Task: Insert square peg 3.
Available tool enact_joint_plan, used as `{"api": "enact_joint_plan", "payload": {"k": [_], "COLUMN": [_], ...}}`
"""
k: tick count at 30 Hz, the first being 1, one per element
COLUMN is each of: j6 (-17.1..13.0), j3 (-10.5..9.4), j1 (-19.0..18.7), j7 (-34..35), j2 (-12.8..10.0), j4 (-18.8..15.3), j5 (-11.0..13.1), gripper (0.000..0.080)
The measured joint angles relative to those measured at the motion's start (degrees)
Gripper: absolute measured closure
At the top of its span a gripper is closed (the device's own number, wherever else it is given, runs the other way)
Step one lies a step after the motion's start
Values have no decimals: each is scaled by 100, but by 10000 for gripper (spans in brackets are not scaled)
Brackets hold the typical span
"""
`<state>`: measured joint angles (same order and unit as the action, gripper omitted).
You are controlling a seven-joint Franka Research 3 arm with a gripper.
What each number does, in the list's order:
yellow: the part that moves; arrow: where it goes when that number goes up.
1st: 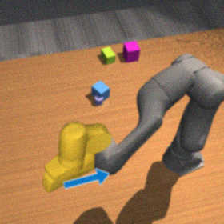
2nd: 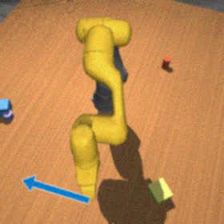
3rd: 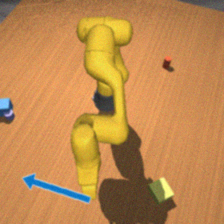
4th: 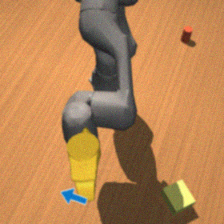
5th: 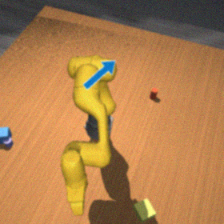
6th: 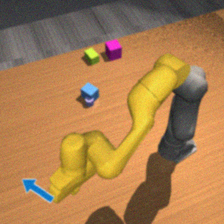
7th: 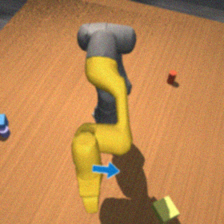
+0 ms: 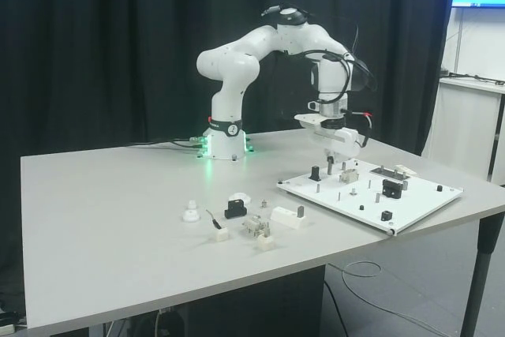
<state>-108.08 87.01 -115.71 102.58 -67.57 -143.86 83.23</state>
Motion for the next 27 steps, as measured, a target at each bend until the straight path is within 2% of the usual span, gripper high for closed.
{"api": "enact_joint_plan", "payload": {"k": [12, 27], "j6": [193, 232], "j3": [44, 48], "j1": [142, 152], "j7": [69, -183], "j2": [0, 0], "j4": [-13, -8], "j5": [71, 120], "gripper": [691, 692]}}
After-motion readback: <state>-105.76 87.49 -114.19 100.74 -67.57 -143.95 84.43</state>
